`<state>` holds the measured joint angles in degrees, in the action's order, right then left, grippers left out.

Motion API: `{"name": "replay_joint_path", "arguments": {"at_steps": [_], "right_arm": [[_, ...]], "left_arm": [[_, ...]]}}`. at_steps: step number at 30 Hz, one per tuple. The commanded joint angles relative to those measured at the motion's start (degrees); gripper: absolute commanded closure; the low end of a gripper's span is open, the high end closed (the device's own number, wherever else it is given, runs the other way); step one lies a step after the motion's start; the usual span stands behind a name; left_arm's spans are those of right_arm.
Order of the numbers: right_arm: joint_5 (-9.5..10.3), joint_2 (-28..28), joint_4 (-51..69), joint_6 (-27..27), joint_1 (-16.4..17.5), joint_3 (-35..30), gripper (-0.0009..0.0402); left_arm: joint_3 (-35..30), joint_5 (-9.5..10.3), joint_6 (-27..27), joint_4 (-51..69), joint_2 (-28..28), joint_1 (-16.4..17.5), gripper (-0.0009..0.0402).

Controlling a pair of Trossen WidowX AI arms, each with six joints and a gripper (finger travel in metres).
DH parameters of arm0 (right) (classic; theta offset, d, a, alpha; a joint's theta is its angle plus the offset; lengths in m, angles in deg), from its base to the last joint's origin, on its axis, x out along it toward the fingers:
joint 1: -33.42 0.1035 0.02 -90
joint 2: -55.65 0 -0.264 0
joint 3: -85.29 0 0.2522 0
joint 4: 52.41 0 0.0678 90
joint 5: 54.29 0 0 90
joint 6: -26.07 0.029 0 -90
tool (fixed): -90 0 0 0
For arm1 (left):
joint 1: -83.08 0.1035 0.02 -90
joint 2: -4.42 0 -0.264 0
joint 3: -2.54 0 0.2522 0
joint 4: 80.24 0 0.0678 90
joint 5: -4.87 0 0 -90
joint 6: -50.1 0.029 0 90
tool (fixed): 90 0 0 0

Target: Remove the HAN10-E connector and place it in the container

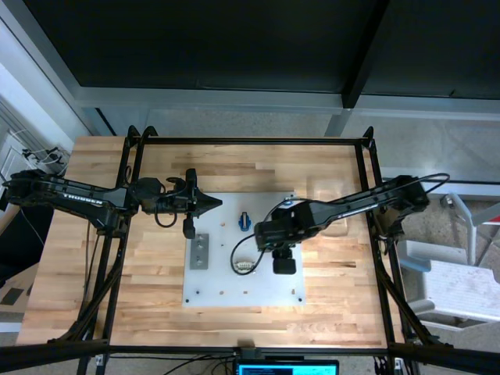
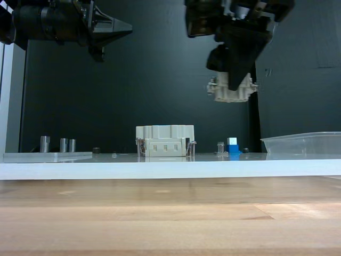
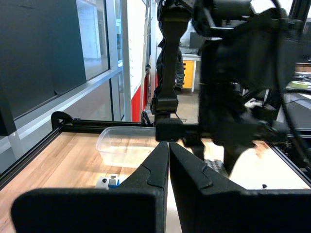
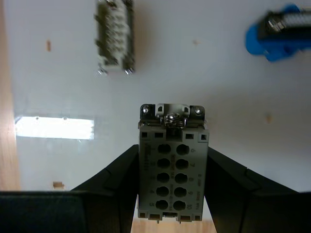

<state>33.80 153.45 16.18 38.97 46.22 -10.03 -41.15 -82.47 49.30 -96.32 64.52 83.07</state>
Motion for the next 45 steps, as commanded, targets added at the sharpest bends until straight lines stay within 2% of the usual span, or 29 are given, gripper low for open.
{"name": "replay_joint_path", "arguments": {"at_steps": [1, 17, 27, 35, 45], "right_arm": [[-0.07, -3.74, -0.81, 0.35, -0.83, 4.66, 0.0341], [-0.11, -19.28, -1.57, 2.40, -8.04, 22.51, 0.0341], [-0.09, -27.98, -1.33, 6.08, -13.44, 31.32, 0.0341], [-0.13, -32.85, -0.72, 8.79, -16.76, 35.52, 0.0341], [-0.33, -35.78, 1.55, 13.73, -19.74, 38.97, 0.0340]], "left_arm": [[-0.02, -0.02, 0.00, -0.02, 0.00, 0.02, 0.0393], [-0.02, -0.02, 0.00, -0.02, 0.00, 0.00, 0.0393], [-0.02, -0.02, 0.00, -0.02, 0.00, 0.00, 0.0393], [-0.02, -0.02, 0.00, -0.02, 0.00, 0.02, 0.0393], [-0.02, -0.02, 0.00, -0.02, 0.00, 0.02, 0.0393]]}}
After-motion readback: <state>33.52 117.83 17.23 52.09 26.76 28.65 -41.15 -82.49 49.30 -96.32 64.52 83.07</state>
